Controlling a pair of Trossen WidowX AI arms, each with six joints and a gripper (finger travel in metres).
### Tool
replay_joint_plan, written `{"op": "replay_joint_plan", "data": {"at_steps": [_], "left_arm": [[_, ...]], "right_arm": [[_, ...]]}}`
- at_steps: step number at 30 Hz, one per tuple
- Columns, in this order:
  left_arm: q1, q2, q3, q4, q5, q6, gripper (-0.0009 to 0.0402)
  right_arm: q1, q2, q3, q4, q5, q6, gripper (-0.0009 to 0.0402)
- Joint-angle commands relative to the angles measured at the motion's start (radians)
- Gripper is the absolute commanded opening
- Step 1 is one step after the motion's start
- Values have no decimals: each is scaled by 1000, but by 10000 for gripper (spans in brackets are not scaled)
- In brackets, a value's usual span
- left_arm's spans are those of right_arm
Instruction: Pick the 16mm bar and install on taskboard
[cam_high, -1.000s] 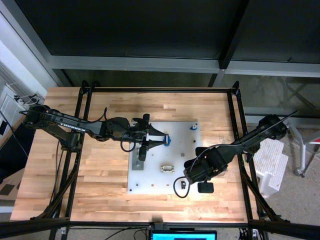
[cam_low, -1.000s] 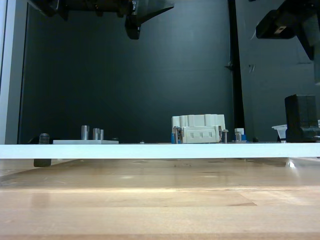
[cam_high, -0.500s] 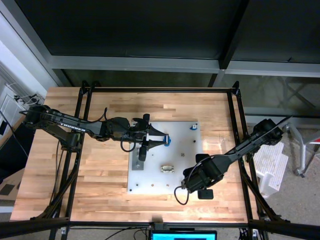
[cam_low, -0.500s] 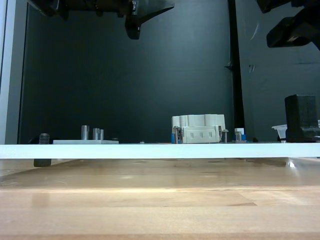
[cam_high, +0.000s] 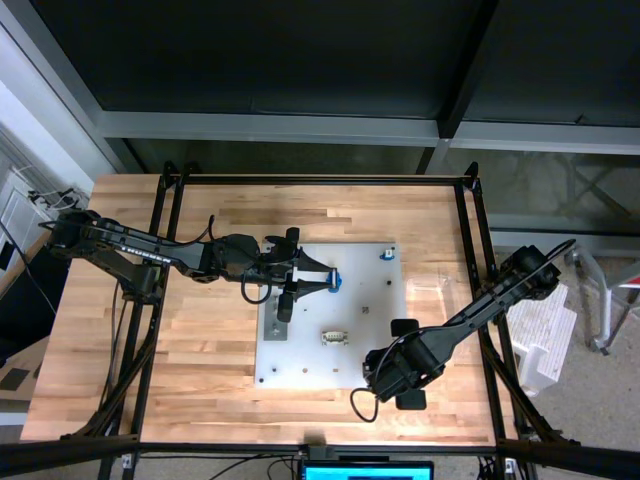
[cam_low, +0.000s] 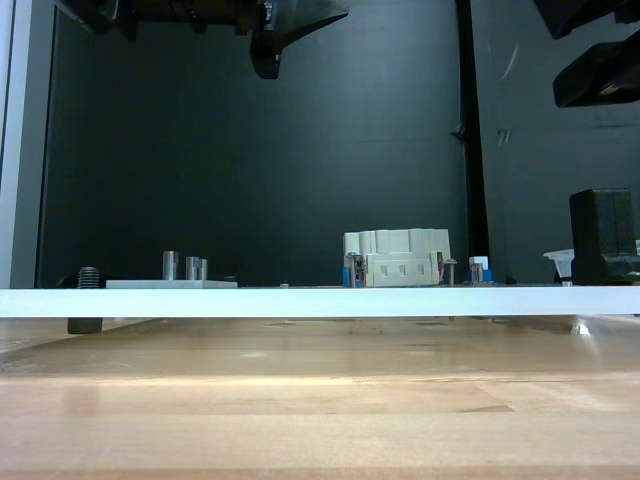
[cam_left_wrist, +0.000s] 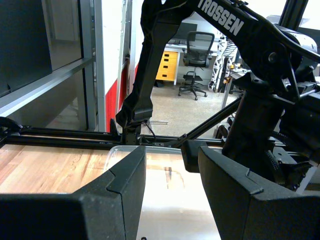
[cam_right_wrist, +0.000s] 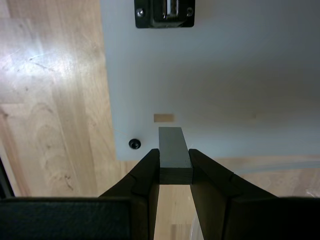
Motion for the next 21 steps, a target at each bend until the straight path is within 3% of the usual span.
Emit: {"op": "replay_joint_plan", "data": {"at_steps": [1, 21], "left_arm": [[0, 0, 0, 0, 0, 0, 140], [0, 0, 0, 0, 0, 0, 140]], "right_arm": [[3, 8, 0, 5, 6, 3, 0], [29, 11, -13, 35, 27, 13, 0]]}}
